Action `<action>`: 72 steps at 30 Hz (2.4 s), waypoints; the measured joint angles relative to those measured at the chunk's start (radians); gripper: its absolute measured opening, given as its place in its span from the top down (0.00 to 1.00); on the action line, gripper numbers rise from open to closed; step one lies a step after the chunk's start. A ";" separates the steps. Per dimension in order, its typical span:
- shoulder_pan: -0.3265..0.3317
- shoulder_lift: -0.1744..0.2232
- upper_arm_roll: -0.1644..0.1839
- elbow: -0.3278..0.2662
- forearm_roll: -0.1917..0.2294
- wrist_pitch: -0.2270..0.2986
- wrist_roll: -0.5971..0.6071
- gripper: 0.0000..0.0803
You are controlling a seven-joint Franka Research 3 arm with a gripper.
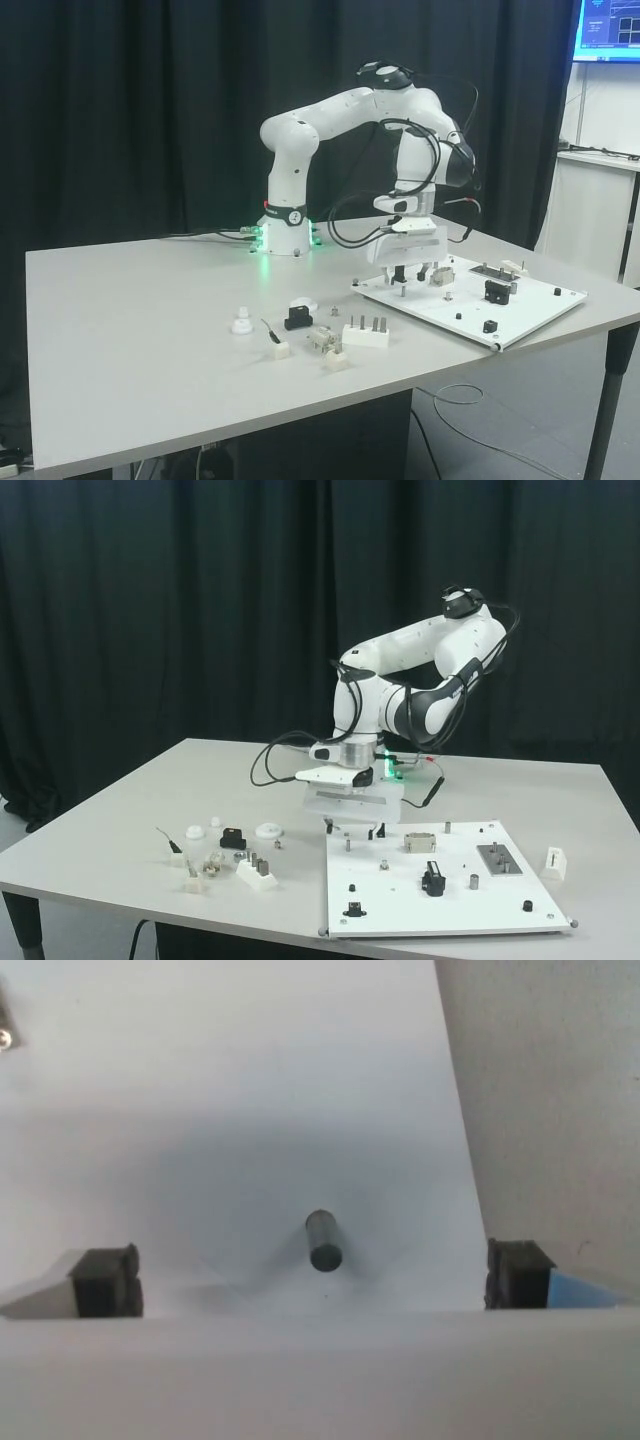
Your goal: Pick round peg 1.
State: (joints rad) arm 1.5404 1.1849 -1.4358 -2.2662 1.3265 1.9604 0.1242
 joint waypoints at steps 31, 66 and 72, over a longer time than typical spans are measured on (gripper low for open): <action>-0.006 0.000 -0.012 0.002 0.000 0.025 0.002 0.00; 0.024 -0.001 -0.023 0.263 0.003 -0.124 0.317 0.00; 0.049 0.000 -0.015 0.329 0.001 -0.152 0.434 0.00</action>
State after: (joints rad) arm 1.5890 1.1844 -1.4512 -1.9374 1.3270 1.8082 0.5580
